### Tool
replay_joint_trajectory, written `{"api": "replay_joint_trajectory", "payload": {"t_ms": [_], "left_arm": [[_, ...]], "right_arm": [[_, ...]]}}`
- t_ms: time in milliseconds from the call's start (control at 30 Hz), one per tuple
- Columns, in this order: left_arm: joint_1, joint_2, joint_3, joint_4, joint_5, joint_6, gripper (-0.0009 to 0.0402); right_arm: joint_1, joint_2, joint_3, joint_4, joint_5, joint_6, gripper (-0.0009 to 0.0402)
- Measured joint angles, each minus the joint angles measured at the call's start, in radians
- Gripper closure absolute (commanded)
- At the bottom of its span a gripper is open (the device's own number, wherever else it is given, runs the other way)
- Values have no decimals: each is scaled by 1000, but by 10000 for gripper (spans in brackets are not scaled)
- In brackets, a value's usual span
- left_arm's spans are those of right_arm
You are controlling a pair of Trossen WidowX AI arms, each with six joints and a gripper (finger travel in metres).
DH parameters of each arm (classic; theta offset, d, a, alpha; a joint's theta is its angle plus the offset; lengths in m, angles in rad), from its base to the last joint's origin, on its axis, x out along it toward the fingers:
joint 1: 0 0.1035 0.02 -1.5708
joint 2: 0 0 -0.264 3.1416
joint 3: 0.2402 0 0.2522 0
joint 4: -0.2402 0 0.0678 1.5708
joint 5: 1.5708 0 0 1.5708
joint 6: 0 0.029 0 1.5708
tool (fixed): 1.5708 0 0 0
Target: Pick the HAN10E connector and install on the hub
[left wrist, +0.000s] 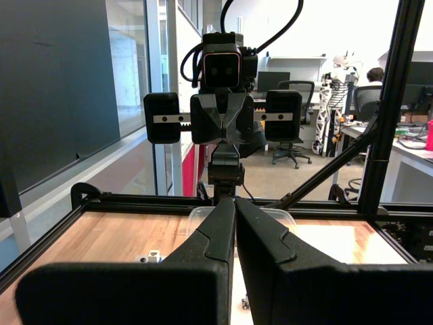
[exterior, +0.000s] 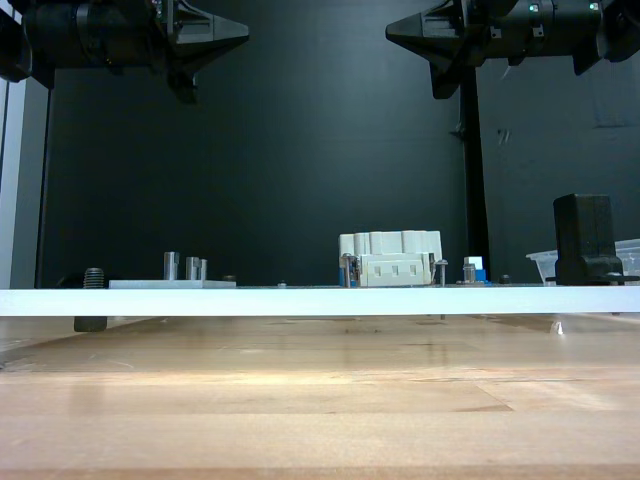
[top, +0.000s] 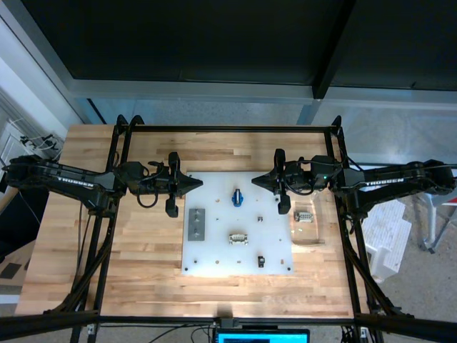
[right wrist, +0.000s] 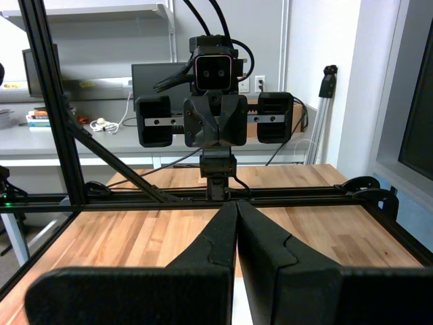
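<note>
High view: left end effector (top: 199, 184), right end effector (top: 255, 181) closed above board (top: 214, 259).

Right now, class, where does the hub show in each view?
High view: hub on the white board, near its middle.
Low view: hub centre, atop the board.
Left wrist view: not in it.
Right wrist view: not in it.
Landmark: black block, right of the hub.
Left gripper and right gripper hover above the board, jaws shut.
</note>
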Motion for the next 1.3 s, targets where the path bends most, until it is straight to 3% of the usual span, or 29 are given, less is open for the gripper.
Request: {"api": "replay_joint_trajectory", "payload": {"t_ms": [1300], "left_arm": [[0,0,0,0,0,0,393]], "right_arm": [[0,0,0,-16,0,17,393]]}}
